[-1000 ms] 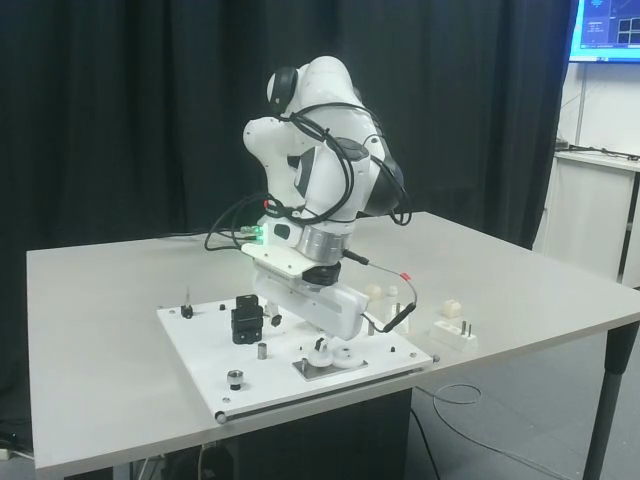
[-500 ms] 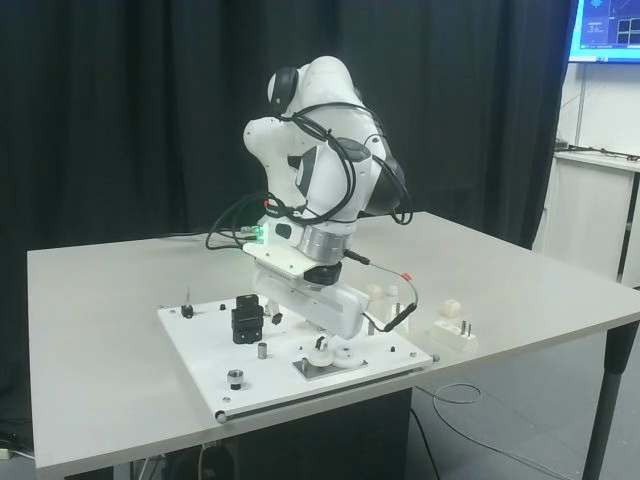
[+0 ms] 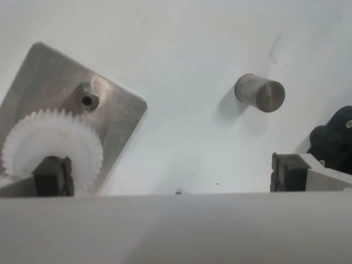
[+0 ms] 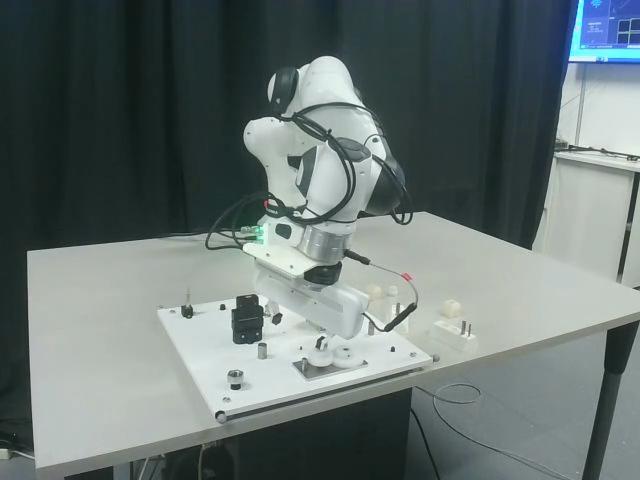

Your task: Insert medium gear.

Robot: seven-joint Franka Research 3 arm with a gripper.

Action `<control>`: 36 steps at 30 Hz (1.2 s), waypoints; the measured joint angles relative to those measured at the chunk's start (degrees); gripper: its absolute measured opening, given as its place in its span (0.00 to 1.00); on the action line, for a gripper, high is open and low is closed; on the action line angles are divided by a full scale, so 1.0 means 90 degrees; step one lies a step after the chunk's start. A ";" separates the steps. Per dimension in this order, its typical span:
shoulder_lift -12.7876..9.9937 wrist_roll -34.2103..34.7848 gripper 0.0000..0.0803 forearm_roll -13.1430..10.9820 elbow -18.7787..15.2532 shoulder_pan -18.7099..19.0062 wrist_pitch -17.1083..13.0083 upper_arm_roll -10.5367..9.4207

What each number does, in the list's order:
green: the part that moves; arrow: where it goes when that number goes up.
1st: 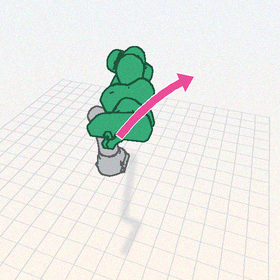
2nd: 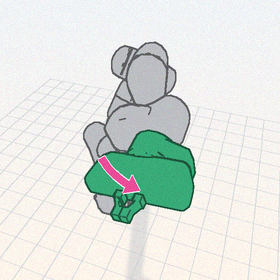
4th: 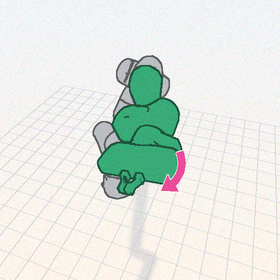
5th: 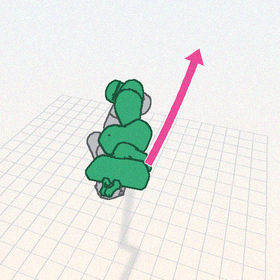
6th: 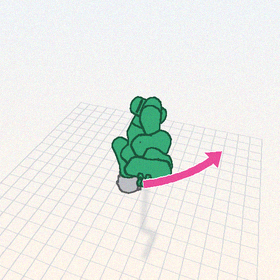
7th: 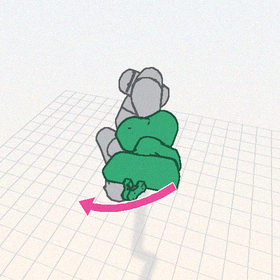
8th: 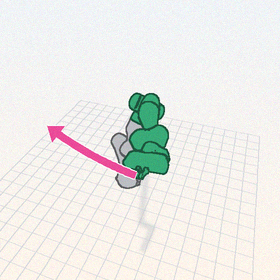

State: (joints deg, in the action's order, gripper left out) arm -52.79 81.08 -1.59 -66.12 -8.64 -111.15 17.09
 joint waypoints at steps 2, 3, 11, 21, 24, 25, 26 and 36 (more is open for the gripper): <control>0.0000 0.0000 1.00 -0.0001 0.0000 0.0000 0.0000 0.0000; 0.0000 0.0000 1.00 -0.0001 0.0000 0.0000 0.0000 0.0000; -0.0002 0.0000 1.00 -0.0014 0.0017 0.0003 -0.0065 -0.0017; 0.0012 0.0152 1.00 -0.0150 0.0094 0.0037 -0.0253 -0.0028; 0.0023 0.0192 1.00 -0.0249 0.0095 0.0041 -0.0324 -0.0028; 0.0026 0.0200 1.00 -0.0298 0.0095 0.0041 -0.0354 -0.0028; 0.0028 0.0204 1.00 -0.0337 0.0095 0.0041 -0.0376 -0.0028; 0.0030 0.0207 1.00 -0.0701 0.0058 0.0039 -0.0588 -0.0027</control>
State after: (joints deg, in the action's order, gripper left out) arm -52.52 82.94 -7.90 -65.60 -8.28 -116.44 16.84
